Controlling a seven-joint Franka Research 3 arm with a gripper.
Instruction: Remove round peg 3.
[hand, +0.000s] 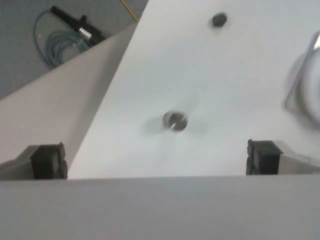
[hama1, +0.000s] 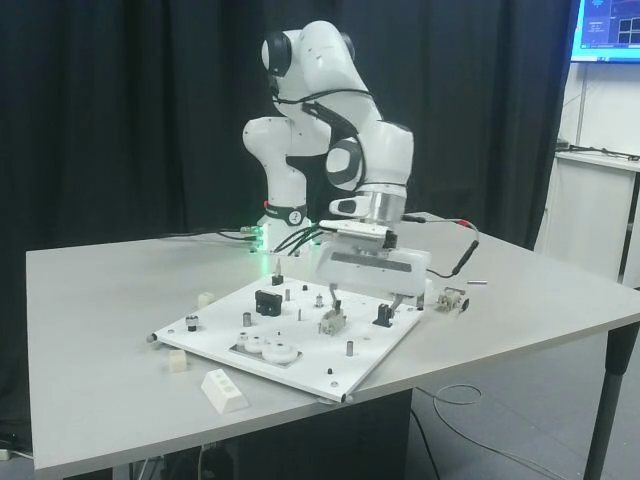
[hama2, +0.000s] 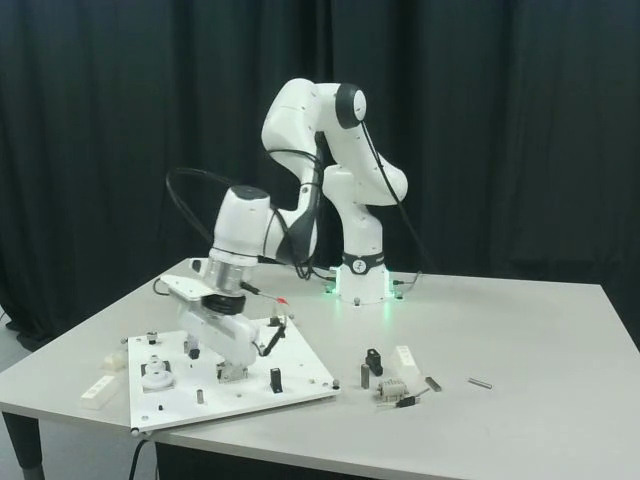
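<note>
A short grey round peg (hand: 174, 121) stands upright in the white board (hand: 225, 75); the wrist view shows it between and beyond my two fingertips. The same peg (hama1: 347, 349) sits near the board's front edge in the first room view, and in the second room view the peg (hama2: 200, 396) is beside the gears. My gripper (hand: 155, 160) is open wide with nothing in it. It hangs above the board (hama1: 385, 340), clear of the peg, as the gripper (hama1: 366, 298) shows from the room.
White gears (hama1: 270, 348) lie in the board close to the peg, and a gear's rim (hand: 307, 85) shows in the wrist view. Other small pegs (hama1: 288, 294), a black block (hama1: 268, 302) and a connector (hama1: 330, 320) stand on the board. A white block (hama1: 224, 388) lies off it.
</note>
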